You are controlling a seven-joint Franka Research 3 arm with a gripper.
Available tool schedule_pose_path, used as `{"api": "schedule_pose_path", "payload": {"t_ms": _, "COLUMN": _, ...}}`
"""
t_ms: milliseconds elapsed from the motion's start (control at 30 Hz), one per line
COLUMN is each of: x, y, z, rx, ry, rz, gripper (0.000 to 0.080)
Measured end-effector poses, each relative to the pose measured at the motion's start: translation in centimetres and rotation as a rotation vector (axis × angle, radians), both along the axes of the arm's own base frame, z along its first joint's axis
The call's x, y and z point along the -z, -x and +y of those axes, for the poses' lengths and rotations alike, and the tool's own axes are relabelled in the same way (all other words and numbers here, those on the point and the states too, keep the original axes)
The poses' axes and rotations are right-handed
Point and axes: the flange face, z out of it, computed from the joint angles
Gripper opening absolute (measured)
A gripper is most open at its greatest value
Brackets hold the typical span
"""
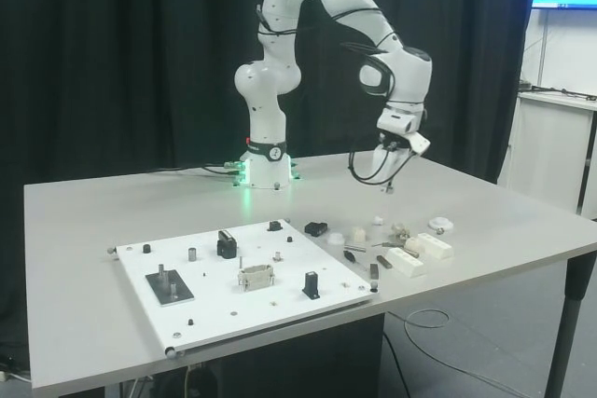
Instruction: Place bolt 4.
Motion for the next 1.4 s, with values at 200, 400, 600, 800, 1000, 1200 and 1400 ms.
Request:
{"api": "schedule_pose_path", "payload": {"t_ms": 200, "x": 0.4, "y": 0.7, "z": 3.5, "rx": 0.014, "ry": -0.004, "rz": -0.015, "gripper": 0.0225}}
{"api": "schedule_pose_path", "payload": {"t_ms": 400, "x": 1.3, "y": 1.6, "z": 6.5, "rx": 0.042, "ry": -0.001, "rz": -0.015, "gripper": 0.0225}}
{"api": "schedule_pose_path", "payload": {"t_ms": 600, "x": 2.5, "y": 2.2, "z": 8.5, "rx": 0.058, "ry": -0.003, "rz": -0.024, "gripper": 0.0225}}
{"api": "schedule_pose_path", "payload": {"t_ms": 800, "x": 3.6, "y": 2.3, "z": 9.4, "rx": 0.082, "ry": -0.005, "rz": -0.038, "gripper": 0.0225}}
{"api": "schedule_pose_path", "payload": {"t_ms": 1000, "x": 4.8, "y": 2.2, "z": 9.6, "rx": 0.096, "ry": -0.007, "rz": -0.049, "gripper": 0.0225}}
{"api": "schedule_pose_path", "payload": {"t_ms": 1200, "x": 6.1, "y": 2.1, "z": 9.8, "rx": 0.097, "ry": -0.013, "rz": -0.062, "gripper": 0.0225}}
{"api": "schedule_pose_path", "payload": {"t_ms": 1400, "x": 6.9, "y": 2.0, "z": 10.3, "rx": 0.093, "ry": -0.024, "rz": -0.076, "gripper": 0.0225}}
